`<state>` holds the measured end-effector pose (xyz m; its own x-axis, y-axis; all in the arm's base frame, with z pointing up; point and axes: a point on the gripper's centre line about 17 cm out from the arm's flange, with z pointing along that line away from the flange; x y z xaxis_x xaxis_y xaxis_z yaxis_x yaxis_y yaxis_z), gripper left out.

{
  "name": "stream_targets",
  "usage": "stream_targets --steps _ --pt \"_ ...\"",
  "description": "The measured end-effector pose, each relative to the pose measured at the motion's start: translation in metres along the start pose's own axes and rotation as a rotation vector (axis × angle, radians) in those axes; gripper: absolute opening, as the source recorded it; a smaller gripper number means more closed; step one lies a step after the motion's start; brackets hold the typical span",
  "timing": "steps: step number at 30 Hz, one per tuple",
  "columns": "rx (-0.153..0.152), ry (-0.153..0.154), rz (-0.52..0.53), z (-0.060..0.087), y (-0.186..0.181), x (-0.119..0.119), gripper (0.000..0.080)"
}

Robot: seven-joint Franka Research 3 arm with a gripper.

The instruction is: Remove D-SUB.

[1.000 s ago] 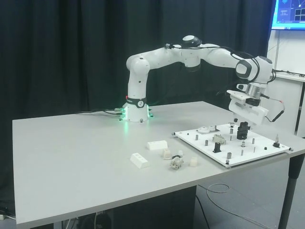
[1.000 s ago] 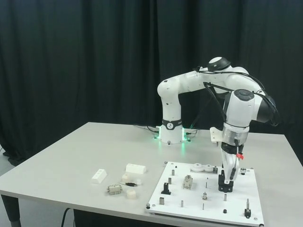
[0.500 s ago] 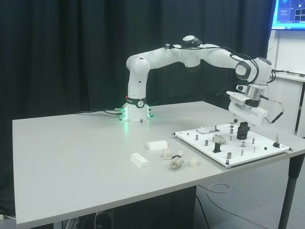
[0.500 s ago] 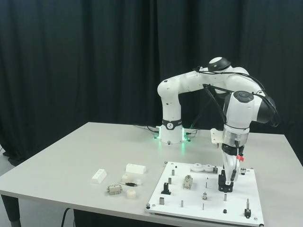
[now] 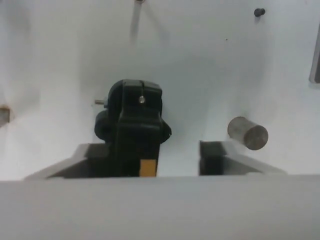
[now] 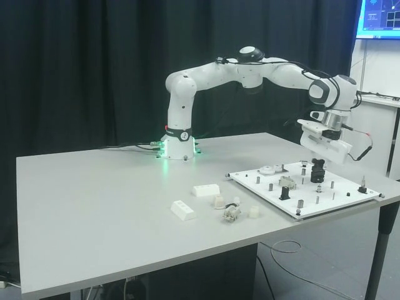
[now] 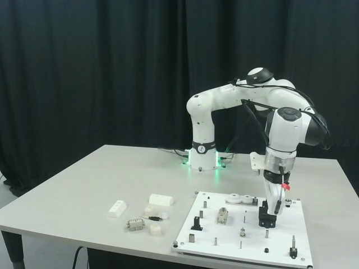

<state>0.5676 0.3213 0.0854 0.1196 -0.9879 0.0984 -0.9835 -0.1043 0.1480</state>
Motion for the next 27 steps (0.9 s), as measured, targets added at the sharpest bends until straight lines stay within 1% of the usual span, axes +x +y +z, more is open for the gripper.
stream_targets --steps 1,2,3,5,7,8,13,17,22,27 --pt "0.001 0.000 0.000 0.000 0.000 0.000 0.0506" --pt "0.004 0.000 0.000 0.000 -0.001 0.000 0.0306" --pt "0.009 0.001 0.000 -0.001 -0.003 0.000 0.0306" --pt "0.031 0.003 0.002 -0.003 -0.009 0.002 0.0306" --pt "0.031 0.002 0.004 -0.003 -0.009 0.003 0.0306" --pt "0.032 0.002 0.004 -0.004 -0.009 0.003 0.0162" --pt "0.040 0.007 0.004 -0.006 -0.011 0.006 0.0162" --pt "0.061 0.022 -0.012 -0.011 -0.017 0.011 0.0164" --pt "0.073 0.034 -0.012 -0.019 -0.019 0.016 0.0155" --pt "0.084 0.055 -0.016 -0.027 -0.021 0.022 0.0155"
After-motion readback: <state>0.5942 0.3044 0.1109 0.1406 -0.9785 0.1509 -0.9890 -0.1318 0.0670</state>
